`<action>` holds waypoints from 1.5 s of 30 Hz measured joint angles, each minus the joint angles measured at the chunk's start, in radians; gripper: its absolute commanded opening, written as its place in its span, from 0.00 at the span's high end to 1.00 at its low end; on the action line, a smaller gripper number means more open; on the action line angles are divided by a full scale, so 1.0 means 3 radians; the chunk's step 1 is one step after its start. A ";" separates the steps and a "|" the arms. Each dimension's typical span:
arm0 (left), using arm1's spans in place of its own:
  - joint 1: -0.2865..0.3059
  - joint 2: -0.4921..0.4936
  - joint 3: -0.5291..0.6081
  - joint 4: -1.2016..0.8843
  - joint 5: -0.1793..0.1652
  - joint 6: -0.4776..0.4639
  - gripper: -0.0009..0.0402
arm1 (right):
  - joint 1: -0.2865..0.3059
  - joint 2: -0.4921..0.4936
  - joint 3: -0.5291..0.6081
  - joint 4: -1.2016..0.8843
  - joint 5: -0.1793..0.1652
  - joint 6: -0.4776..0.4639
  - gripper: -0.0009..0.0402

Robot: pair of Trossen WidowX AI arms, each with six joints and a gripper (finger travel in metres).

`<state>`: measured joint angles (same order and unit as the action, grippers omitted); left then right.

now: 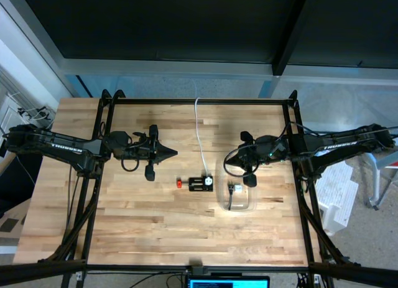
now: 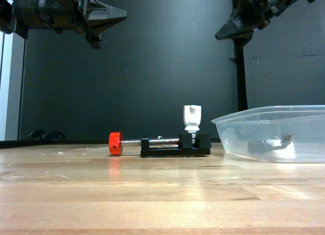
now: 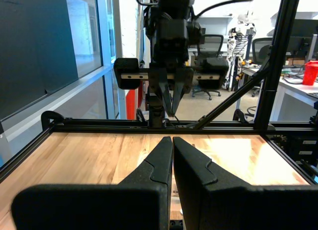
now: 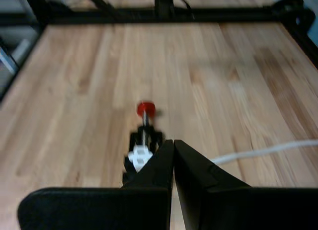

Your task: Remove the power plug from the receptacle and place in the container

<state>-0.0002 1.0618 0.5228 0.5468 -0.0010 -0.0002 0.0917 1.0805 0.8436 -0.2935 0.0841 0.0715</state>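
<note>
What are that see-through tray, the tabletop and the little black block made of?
The container looks like clear glossy plastic: the power plug shows through its wall. The table looks like pale wood, with grain and plank seams. The clamp block is matte black, metal or plastic; its screw shines like metal. The left gripper and right gripper hang shut above the table.

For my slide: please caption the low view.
Plug lies in the clear tray, socket empty in its clamp; left gripper and right gripper shut, high above.
</note>
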 measured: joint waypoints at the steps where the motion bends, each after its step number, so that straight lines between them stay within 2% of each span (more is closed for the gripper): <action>1: 0.0000 0.0000 -0.0001 0.0000 0.0001 0.0000 0.98 | -0.0029 -0.0028 -0.0033 0.0078 -0.0014 -0.0003 0.98; 7: 0.0000 0.0000 -0.0001 0.0001 0.0001 0.0000 0.98 | -0.0134 -0.0196 -0.0234 0.0535 -0.0032 -0.0038 0.98; 11: 0.0000 0.0000 -0.0001 0.0000 0.0001 -0.0001 0.98 | -0.0221 -0.0263 -0.0415 0.1024 -0.0175 -0.0037 0.98; 15: 0.0000 0.0000 0.0000 0.0000 0.0001 0.0000 0.98 | -0.0264 -0.0284 -0.0584 0.1503 -0.0186 -0.0084 0.98; 20: 0.0000 0.0000 -0.0001 0.0001 0.0000 0.0000 0.98 | -0.0354 -0.0284 -0.0792 0.2017 -0.0324 -0.0107 0.98; 28: 0.0000 0.0000 -0.0001 0.0001 0.0001 0.0000 0.98 | -0.0417 -0.0284 -0.1076 0.2562 -0.0323 -0.0125 0.98; 45: 0.0000 0.0000 0.0000 0.0000 0.0000 0.0000 0.98 | -0.0417 -0.0282 -0.1090 0.2565 -0.0320 -0.0122 0.98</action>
<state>-0.0002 1.0618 0.5228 0.5468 -0.0010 -0.0002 -0.0334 0.9958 0.5167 0.4759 -0.0120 0.0349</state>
